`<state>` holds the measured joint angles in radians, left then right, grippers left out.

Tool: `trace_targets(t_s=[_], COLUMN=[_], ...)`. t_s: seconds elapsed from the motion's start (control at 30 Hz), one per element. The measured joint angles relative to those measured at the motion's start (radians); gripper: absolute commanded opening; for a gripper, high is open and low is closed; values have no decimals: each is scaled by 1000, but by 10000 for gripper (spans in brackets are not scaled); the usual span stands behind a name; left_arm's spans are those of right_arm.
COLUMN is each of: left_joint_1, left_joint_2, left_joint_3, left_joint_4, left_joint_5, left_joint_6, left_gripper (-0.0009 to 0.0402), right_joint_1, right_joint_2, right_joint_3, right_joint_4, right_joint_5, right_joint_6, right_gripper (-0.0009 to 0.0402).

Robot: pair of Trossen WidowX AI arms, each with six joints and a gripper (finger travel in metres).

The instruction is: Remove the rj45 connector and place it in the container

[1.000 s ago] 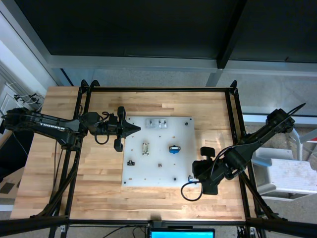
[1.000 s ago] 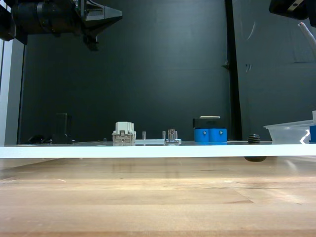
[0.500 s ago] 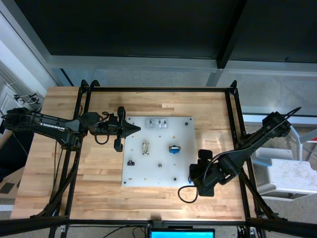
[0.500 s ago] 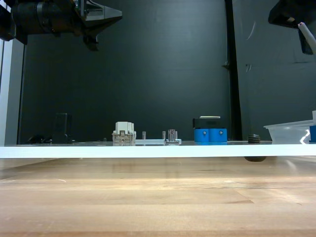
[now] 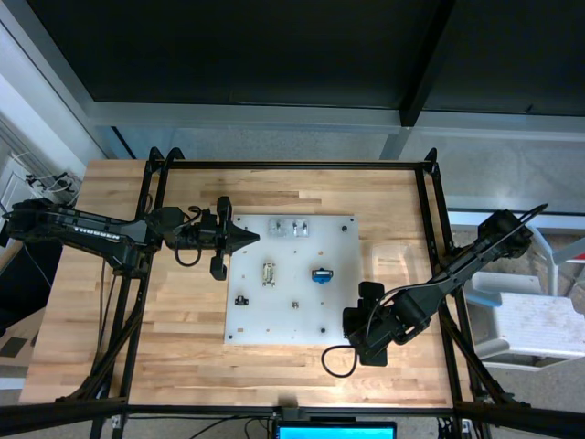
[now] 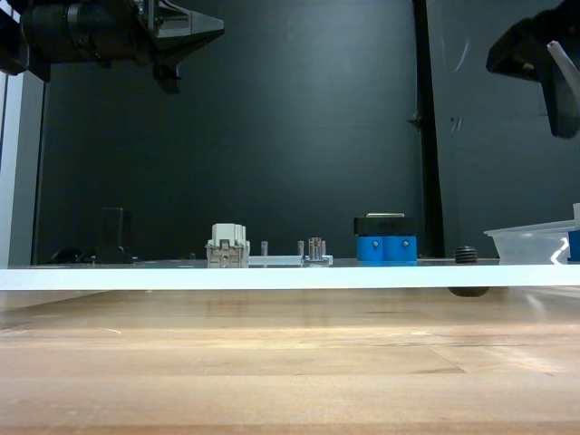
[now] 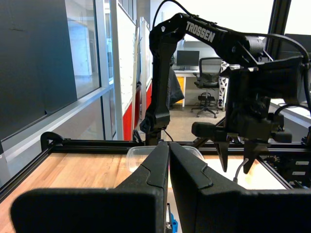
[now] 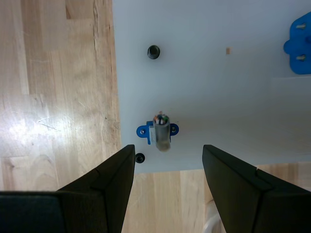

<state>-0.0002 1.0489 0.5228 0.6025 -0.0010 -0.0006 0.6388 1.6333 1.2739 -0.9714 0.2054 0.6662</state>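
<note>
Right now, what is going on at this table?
The right gripper hangs open above the white board's near right corner, over the rj45 connector, which sits in its blue holder, not yet gripped. The container waits on the table right of the board. The left gripper is shut and parked high at the board's left edge.

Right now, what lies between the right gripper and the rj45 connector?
Nothing: the right wrist view shows the open right gripper over the rj45 connector in its blue mount, only air between. The left gripper, shut, hangs over the board's left edge.
</note>
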Motion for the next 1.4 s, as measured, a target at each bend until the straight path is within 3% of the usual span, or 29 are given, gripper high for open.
trace_targets(t_s=[0.13, 1.17, 1.4], left_joint_1=[0, 0, 0], left_joint_2=[0, 0, 0], left_joint_3=[0, 0, 0], left_joint_4=[0, 0, 0], left_joint_5=[0, 0, 0], left_joint_6=[0, 0, 0], left_gripper=[1, 1, 1], right_joint_1=[-2, -44, -44], right_joint_2=[0, 41, 41], right_joint_3=[-24, -101, -101], right_joint_4=[27, 124, 125], right_joint_5=[-15, -26, -26], right_joint_6=[-2, -73, -73], right_gripper=[193, 191, 156])
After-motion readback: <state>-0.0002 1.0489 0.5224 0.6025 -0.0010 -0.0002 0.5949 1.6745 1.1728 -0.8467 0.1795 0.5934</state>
